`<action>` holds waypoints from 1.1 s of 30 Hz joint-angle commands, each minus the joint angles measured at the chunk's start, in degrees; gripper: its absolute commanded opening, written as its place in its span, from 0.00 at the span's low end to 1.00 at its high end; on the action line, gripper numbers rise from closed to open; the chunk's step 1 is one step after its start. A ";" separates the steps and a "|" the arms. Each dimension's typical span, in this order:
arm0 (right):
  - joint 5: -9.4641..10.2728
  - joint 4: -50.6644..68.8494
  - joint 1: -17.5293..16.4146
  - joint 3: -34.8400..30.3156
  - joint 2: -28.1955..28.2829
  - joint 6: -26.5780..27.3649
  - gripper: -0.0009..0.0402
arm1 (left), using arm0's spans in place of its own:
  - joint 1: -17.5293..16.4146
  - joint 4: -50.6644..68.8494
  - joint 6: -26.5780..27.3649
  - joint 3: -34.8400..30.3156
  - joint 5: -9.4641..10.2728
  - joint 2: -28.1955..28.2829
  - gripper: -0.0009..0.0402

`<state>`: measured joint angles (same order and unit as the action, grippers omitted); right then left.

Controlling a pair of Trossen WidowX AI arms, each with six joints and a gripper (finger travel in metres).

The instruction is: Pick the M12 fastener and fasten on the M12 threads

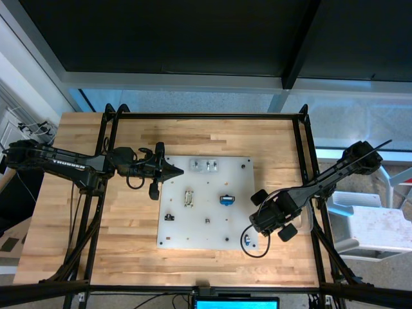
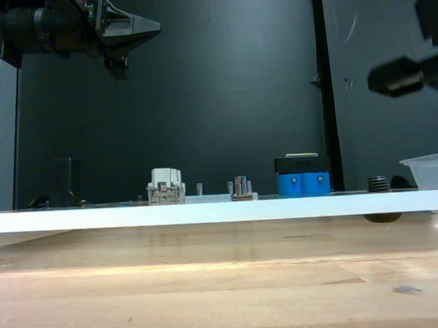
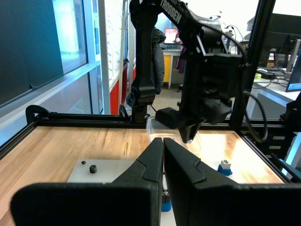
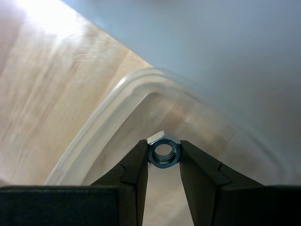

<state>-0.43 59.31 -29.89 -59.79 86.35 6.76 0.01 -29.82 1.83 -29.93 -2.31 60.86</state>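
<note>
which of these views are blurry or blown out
Right wrist view: the nut in the right gripper, over the clear tray, is sharp; tray rim and table smear, with glare on the wood. Low view: right arm blurred. Left wrist view: sharp; left gripper shut above the board's left edge.

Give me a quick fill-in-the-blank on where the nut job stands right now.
1. The right gripper is ____ on the nut, over the clear tray.
2. The stud on the board is ____, its ribs showing.
3. The left gripper, fingers shut, hangs over the board's ____ edge.
Missing words: shut; bare; left.
</note>
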 commanded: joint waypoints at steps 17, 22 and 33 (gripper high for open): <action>-0.04 7.50 0.63 -19.96 12.22 36.44 0.03 | 0.00 -0.04 -0.02 -0.02 0.00 0.00 0.02; -0.04 8.11 1.05 -26.27 17.68 38.82 0.03 | 0.00 -0.02 -0.02 -0.02 0.00 0.00 0.02; 0.00 7.67 2.43 -35.47 27.89 41.75 0.03 | 0.00 -0.02 -0.02 -0.02 0.00 0.00 0.02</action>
<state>-0.43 67.35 -27.62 -94.78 113.32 48.18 0.01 -29.85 1.83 -29.93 -2.31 60.86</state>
